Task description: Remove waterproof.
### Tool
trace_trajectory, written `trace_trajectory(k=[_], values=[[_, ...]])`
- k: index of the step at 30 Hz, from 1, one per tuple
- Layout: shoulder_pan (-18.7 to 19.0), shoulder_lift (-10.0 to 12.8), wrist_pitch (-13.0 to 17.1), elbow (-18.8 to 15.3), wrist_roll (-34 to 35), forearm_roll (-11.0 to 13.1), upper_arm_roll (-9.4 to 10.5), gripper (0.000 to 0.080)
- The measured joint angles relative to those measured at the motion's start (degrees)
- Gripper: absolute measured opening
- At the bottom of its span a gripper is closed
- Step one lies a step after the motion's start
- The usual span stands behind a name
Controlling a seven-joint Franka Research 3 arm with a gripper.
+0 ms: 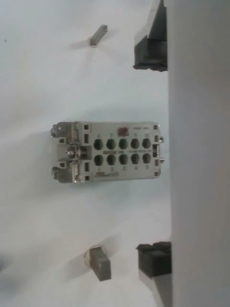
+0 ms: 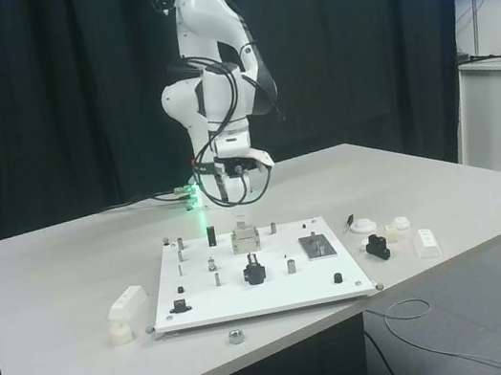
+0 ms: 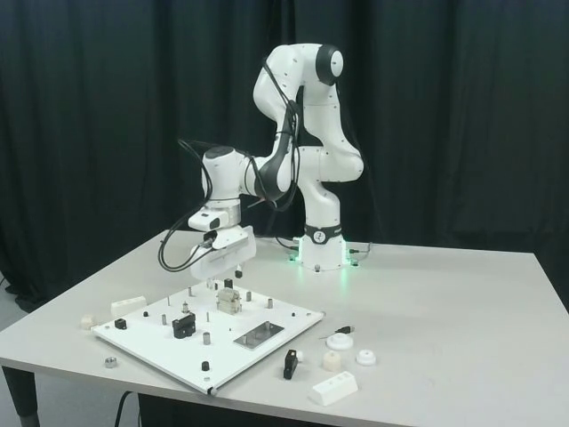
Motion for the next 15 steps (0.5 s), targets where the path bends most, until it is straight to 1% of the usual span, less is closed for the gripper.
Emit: trace_trajectory(k=[6,11,15], values=[[0.0,0.71,0.41,-0.07,-1.56,1.66,0.0,0.08],[0.0,1.21,1.42,-0.41,-2.18,2.42,0.0,0.08],[0.03,1.44,2.21,-0.83,-2.32,3.51,0.04,0.08]])
